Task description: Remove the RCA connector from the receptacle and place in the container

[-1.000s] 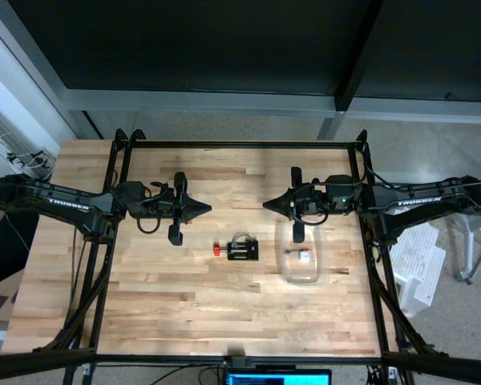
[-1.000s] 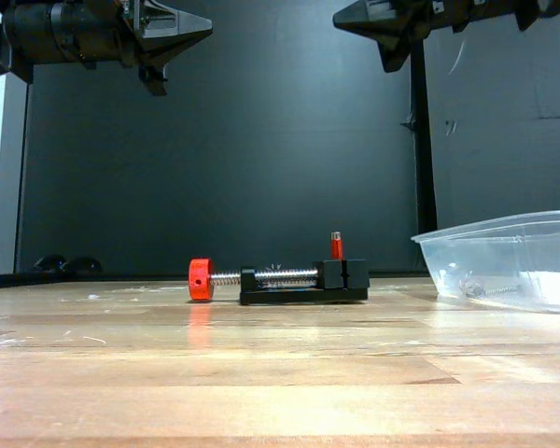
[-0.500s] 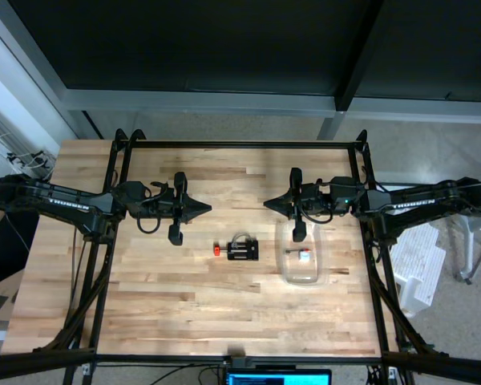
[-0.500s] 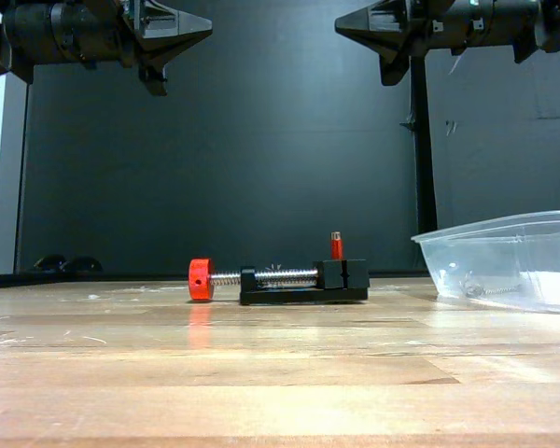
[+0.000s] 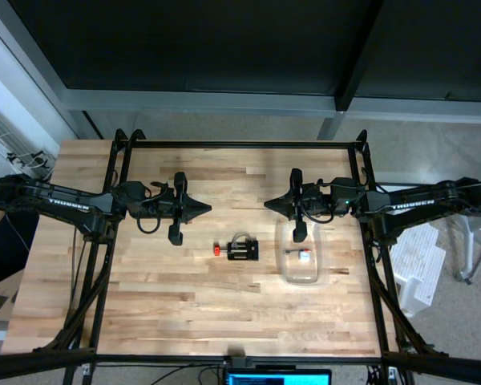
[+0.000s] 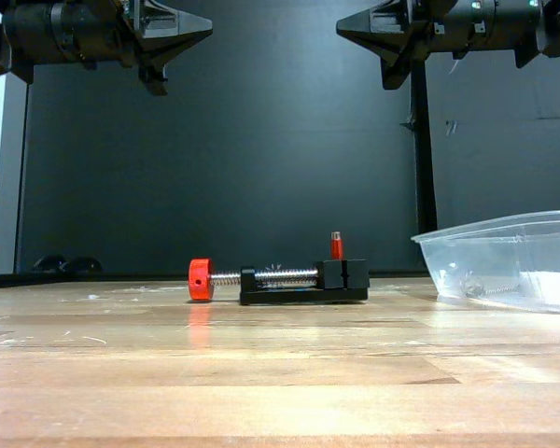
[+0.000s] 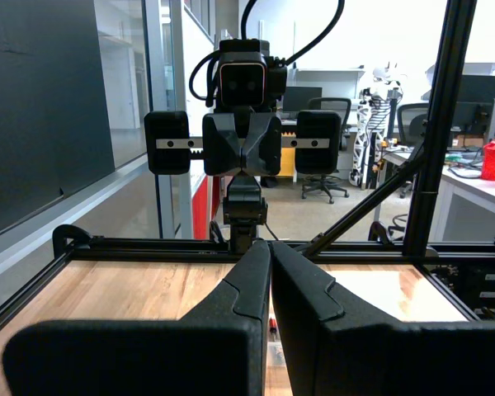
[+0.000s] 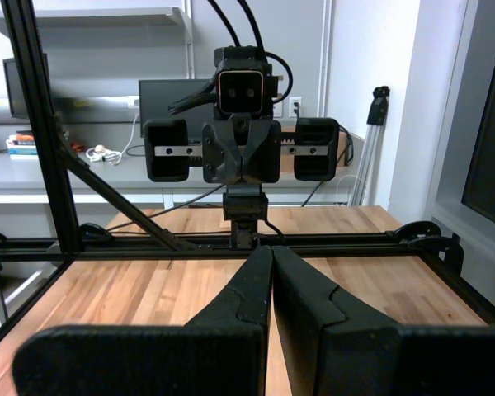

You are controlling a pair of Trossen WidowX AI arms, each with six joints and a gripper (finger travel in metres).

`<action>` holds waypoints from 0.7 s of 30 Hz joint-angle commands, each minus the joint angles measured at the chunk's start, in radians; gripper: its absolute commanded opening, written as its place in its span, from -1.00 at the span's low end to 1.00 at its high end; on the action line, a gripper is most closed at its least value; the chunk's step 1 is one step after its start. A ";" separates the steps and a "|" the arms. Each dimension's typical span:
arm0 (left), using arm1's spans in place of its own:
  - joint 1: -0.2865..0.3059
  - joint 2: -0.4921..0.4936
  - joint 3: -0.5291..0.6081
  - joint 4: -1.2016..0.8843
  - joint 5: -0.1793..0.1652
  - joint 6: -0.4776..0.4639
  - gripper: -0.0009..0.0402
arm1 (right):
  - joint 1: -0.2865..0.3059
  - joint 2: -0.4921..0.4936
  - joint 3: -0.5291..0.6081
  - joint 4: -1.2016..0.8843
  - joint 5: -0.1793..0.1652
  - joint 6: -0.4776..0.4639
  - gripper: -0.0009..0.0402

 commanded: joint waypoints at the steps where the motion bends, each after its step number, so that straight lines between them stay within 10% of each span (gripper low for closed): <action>1: 0.000 0.000 0.000 0.000 0.000 0.000 -0.96 | 0.000 0.001 0.002 -0.002 0.000 0.003 -0.96; 21: 0.000 0.000 0.000 0.000 0.000 0.000 -0.96 | 0.000 0.001 0.002 -0.003 0.001 0.023 -0.96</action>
